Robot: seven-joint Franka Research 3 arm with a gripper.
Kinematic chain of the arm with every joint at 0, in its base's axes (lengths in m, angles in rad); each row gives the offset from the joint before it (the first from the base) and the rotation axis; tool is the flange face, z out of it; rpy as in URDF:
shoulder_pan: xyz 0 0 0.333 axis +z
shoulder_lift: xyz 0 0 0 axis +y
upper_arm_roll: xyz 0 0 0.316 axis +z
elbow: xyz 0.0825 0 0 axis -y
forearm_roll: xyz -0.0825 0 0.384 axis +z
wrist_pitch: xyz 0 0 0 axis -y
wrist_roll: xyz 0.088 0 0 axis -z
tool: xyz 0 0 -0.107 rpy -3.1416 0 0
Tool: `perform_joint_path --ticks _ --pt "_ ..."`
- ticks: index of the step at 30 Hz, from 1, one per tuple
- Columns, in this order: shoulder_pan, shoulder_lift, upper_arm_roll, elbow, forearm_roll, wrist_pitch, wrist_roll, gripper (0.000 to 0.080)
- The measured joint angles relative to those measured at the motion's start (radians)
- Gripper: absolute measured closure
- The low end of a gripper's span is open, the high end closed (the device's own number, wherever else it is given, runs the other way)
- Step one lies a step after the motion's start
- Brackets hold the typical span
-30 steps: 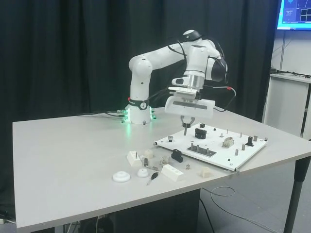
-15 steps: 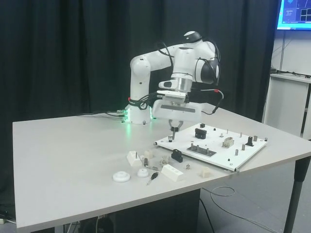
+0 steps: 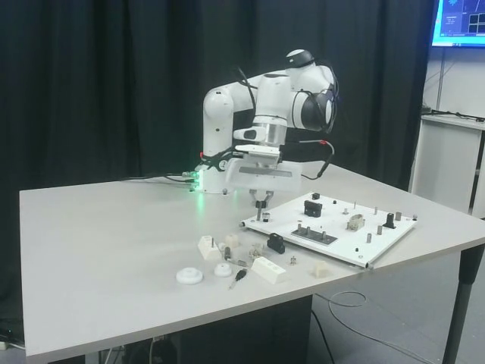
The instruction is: Place square peg 2.
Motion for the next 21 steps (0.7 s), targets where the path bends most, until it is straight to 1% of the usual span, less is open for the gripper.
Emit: perform_joint_path --ticks 6,14,17,21 --pt "-0.015 0.011 0.000 0.000 0.000 -0.024 -0.069 0.0712" --pt "-0.036 0.033 0.005 0.000 0.000 -0.051 -0.097 0.0712" --pt "-0.045 0.035 0.013 0.000 0.003 -0.052 -0.106 0.0712" --pt "-0.057 0.035 0.028 0.000 0.023 -0.052 -0.115 0.0712"
